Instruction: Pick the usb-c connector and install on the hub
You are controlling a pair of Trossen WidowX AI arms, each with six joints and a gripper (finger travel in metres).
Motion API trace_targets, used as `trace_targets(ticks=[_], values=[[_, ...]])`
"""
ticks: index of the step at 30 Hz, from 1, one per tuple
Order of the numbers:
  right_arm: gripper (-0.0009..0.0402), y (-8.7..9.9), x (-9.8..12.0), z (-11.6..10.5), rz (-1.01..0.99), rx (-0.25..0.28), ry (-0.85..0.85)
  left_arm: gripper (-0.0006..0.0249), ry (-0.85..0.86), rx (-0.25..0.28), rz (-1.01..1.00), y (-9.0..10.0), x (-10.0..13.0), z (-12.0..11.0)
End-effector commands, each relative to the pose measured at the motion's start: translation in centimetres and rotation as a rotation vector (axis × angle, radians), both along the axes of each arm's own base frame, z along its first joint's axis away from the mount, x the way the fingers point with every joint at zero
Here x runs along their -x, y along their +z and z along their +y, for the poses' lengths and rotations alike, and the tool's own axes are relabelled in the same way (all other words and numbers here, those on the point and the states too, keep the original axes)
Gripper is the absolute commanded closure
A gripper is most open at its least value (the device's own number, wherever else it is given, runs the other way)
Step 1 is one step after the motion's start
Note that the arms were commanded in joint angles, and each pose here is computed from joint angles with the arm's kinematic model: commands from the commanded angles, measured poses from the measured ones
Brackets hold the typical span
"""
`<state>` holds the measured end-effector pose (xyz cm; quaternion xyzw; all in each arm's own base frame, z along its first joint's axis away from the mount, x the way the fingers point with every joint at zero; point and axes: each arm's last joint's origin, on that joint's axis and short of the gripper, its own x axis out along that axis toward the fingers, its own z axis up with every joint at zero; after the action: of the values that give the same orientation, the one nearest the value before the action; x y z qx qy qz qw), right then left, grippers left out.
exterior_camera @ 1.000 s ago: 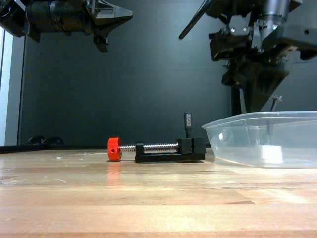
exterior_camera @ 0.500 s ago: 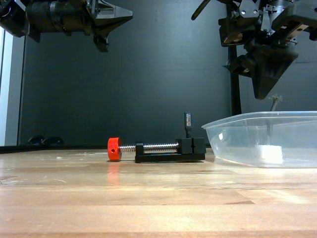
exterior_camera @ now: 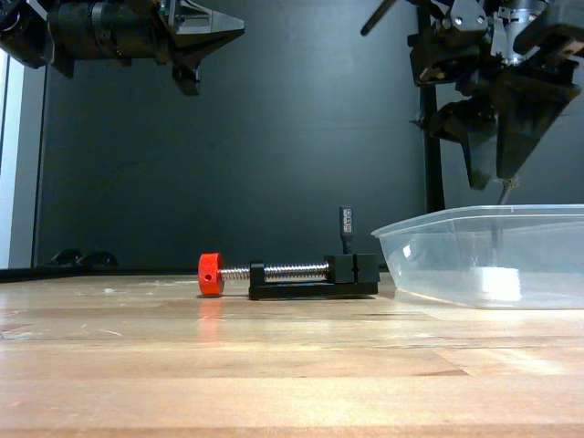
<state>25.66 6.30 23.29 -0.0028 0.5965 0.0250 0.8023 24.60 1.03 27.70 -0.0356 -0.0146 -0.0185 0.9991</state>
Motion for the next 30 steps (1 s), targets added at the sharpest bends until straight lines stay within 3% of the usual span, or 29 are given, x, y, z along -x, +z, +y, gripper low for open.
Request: trace_targets(ticks=[1,5,18,30], values=[[0.0197,-0.4,0.1,0.1,0.012,0.005,0.002,0.0243,0.0,0.0,0.0,0.0,0.0,0.0],[0.0197,-0.7,0.2,0.0,0.011,0.028,-0.003,0.0243,0.0,0.0,0.0,0.0,0.0,0.0],[0.0197,-3.5,0.7,0.0,-0.015,0.022,-0.004,0.0243,0.0,0.0,0.0,0.0,0.0,0.0],[0.0197,-4.7,0.6,0.1,-0.029,0.019,-0.006,0.0243,0.0,0.0,0.0,0.0,0.0,0.0]])
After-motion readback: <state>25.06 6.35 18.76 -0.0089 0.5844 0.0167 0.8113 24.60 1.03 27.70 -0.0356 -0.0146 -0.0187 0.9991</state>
